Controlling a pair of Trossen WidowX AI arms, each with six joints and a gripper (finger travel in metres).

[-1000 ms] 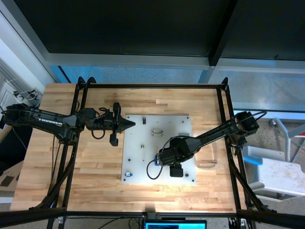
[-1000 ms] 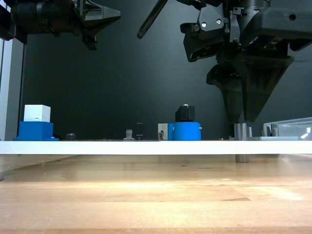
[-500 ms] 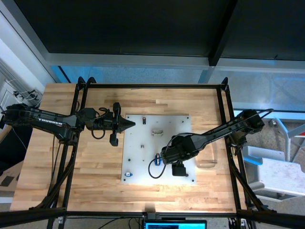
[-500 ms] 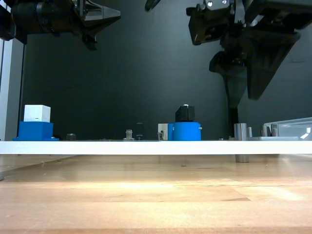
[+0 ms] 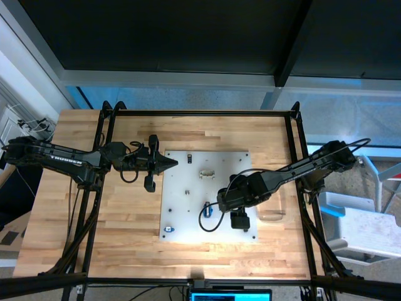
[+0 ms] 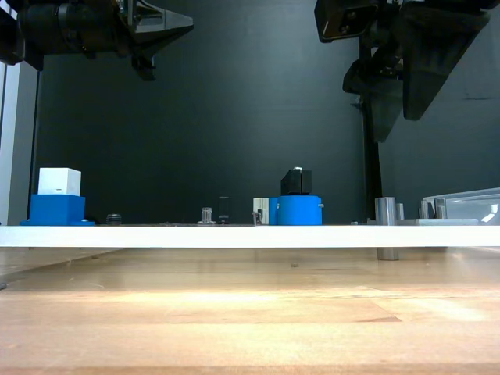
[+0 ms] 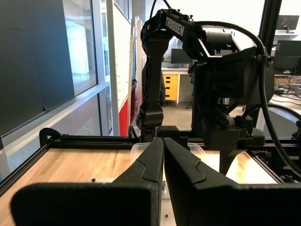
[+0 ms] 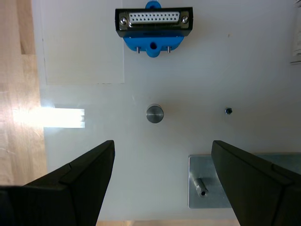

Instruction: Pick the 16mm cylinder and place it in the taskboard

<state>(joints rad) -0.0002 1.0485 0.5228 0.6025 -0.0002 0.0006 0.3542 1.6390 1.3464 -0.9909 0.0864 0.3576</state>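
Release looked done: right gripper (image 8: 162, 146), jaws wide and empty, had risen off the 16mm cylinder (image 8: 154, 113), which stood in a hole of the taskboard (image 8: 84, 56). Left gripper (image 7: 163, 141) stayed parked aloft, jaws closed.

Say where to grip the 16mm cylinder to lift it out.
Its protruding top, from straight above: the 16mm cylinder stands upright in the taskboard, sides free. The right end effector hangs open above it; the left end effector, shut, by the board's left edge.
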